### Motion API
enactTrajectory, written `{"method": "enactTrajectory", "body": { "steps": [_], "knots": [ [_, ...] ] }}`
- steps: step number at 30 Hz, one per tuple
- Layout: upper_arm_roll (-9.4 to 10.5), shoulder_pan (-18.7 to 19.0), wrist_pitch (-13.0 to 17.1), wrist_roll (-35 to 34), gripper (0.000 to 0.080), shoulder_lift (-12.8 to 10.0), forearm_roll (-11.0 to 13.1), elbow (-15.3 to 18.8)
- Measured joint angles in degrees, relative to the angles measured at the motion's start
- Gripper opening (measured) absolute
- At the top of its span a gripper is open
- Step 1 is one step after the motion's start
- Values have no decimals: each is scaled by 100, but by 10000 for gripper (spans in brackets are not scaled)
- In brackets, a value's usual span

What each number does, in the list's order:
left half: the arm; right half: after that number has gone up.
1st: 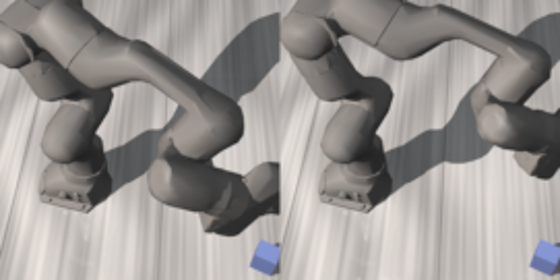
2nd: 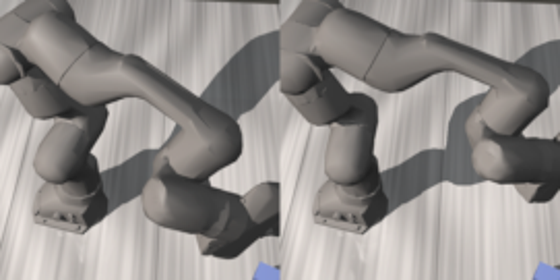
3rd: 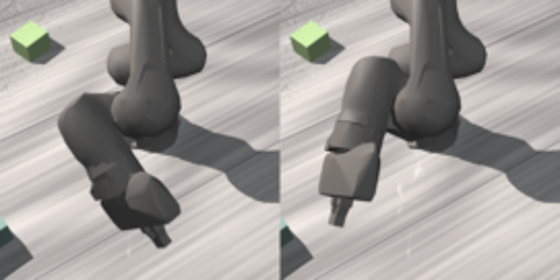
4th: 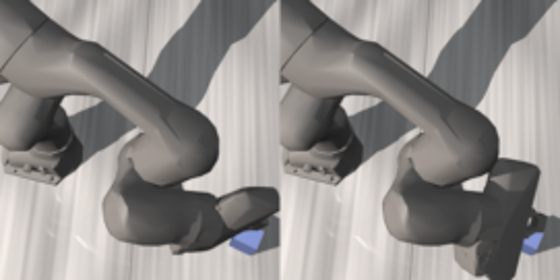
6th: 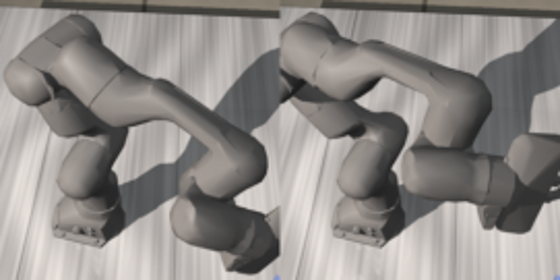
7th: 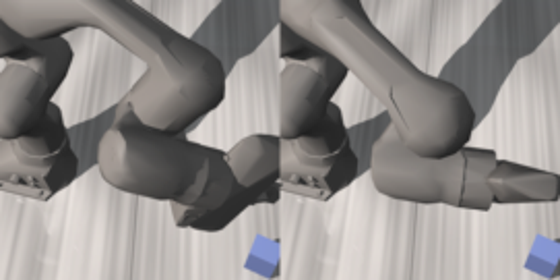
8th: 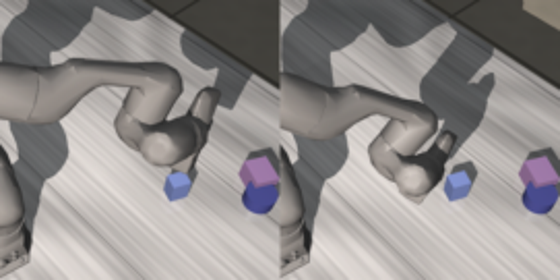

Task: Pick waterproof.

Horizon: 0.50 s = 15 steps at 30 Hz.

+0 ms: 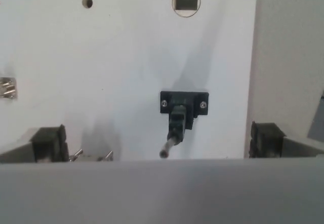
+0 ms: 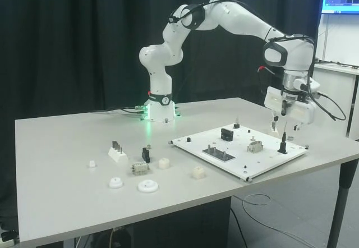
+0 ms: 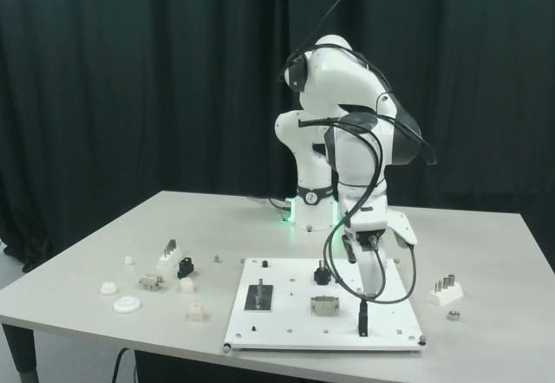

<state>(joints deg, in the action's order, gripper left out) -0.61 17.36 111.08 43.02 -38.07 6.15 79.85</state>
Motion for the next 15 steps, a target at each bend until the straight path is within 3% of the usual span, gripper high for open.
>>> {"method": "enactTrajectory", "body": {
  "steps": [15],
  "knots": [
    [-3,2,-153,-6,800,3,-5,-158]
  ]
}}
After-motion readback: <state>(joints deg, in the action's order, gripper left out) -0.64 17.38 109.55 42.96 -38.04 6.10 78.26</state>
